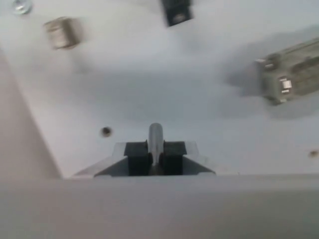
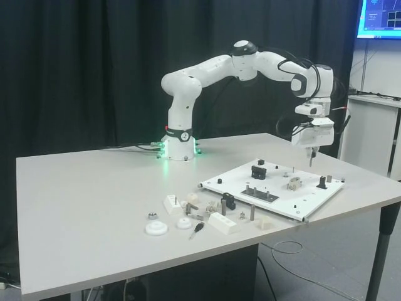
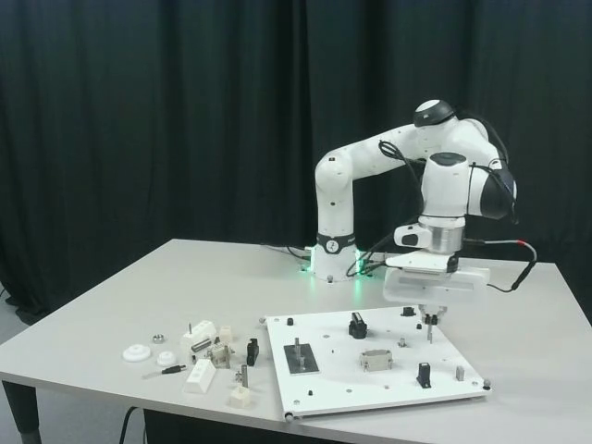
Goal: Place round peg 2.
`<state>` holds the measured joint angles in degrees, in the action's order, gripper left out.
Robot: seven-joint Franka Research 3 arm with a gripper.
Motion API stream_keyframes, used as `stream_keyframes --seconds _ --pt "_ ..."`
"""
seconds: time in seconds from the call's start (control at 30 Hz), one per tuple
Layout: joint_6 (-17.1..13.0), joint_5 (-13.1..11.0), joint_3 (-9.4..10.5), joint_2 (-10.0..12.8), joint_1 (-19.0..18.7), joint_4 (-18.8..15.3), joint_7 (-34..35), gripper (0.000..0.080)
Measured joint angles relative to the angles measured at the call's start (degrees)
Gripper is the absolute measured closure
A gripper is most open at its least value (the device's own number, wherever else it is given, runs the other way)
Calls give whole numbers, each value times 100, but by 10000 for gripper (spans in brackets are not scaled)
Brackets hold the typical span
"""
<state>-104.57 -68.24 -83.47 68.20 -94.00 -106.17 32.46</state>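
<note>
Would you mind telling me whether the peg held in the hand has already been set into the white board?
No, the round peg hangs from the hand, its tip above the white board.

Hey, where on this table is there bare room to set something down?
Bare: the grey table stretch between the arm's base and the loose parts, plus its far side beyond the white board. Crowded: the parts cluster and the board itself.

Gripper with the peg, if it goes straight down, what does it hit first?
Probably bare white board: the gripper holds the round peg pointing down at open plate, a small hole slightly aside. Depth is unclear.
</note>
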Motion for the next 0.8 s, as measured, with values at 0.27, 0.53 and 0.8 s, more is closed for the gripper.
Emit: stream_keyframes --seconds 0.27,0.53,0.8 --pt "-124 245 -82 0 184 -144 -84 742" --pt "-203 266 -214 -1 373 -424 -564 742" --pt "-349 266 -343 -2 575 -746 -1122 742"
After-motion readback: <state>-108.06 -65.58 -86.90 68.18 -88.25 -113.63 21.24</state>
